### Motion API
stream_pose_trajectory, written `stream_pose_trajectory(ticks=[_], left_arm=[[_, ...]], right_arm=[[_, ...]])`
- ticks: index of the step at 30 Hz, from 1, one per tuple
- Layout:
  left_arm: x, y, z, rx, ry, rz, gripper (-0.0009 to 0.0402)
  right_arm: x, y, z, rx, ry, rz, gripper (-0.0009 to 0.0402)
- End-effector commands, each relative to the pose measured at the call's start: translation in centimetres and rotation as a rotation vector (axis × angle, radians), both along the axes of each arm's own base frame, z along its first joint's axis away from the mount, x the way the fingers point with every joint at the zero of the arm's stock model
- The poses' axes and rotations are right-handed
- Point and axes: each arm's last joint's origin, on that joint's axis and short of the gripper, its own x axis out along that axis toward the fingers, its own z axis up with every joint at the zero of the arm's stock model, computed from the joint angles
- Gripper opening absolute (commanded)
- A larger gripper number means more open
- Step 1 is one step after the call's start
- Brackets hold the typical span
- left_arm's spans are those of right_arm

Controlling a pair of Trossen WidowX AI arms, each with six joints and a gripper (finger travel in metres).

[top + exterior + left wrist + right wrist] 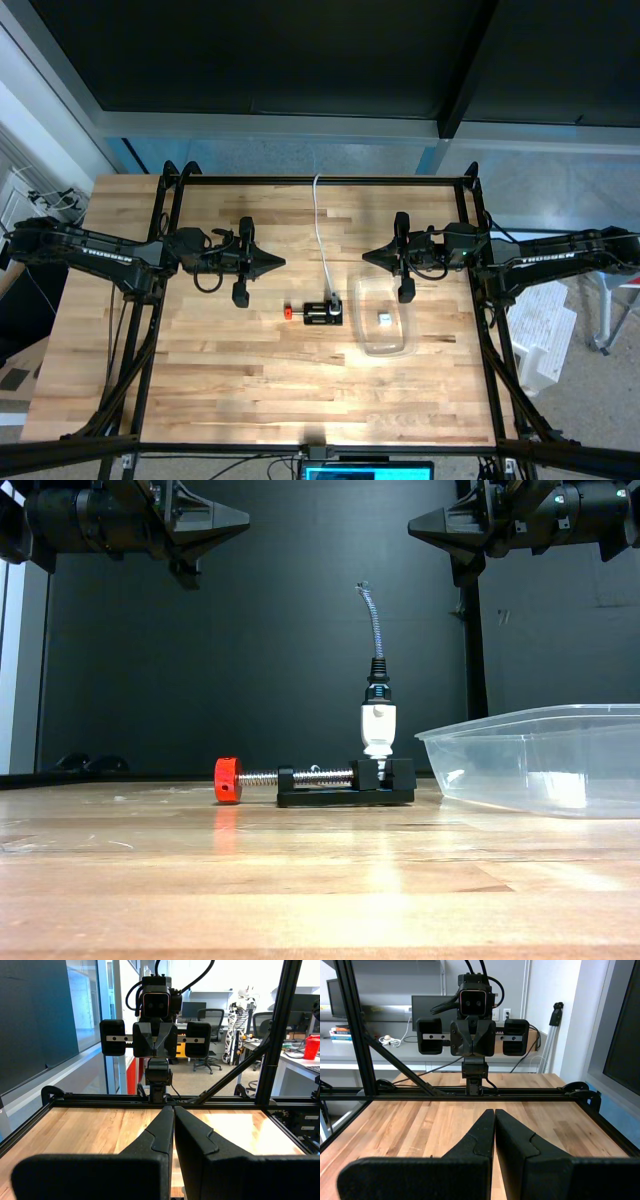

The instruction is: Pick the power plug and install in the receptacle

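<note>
My left pincer [281,262] hangs high over the tabletop's [200,370] left half, fingers pressed together, holding nothing. Right of it stands the receptacle [323,314], red knob [288,312] leftward, white cable [321,225] running far. A careless sweep could snag that cable and drag the fixture. Just right, the clear tray [360,305] holds the small block I take for the power plug [384,318]. Its walls crowd my descent, and a nudge may skid it. My right pincer [366,257], likewise closed and empty, hovers past the tray's far end. The near side offers free room; frame rails [320,180] bound the edges.
</note>
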Motion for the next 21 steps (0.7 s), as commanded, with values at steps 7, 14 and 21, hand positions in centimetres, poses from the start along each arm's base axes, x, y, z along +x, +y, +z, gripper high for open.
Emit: stream_pose_trajectory(ticks=[7,14,21], left_arm=[[0.0,0.0,0.02,0.0,-0.001,0.0,0.0],[0.0,0.01,0.01,0.0,0.0,0.0,0.0],[0.0,0.0,0.01,0.0,0.0,0.0,0.0]], right_arm=[[0.0,0.0,0.02,0.0,-0.001,0.0,0.0],[0.0,0.01,0.02,0.0,-0.001,0.0,0.0],[0.0,0.01,0.01,0.0,0.0,0.0,0.0]])
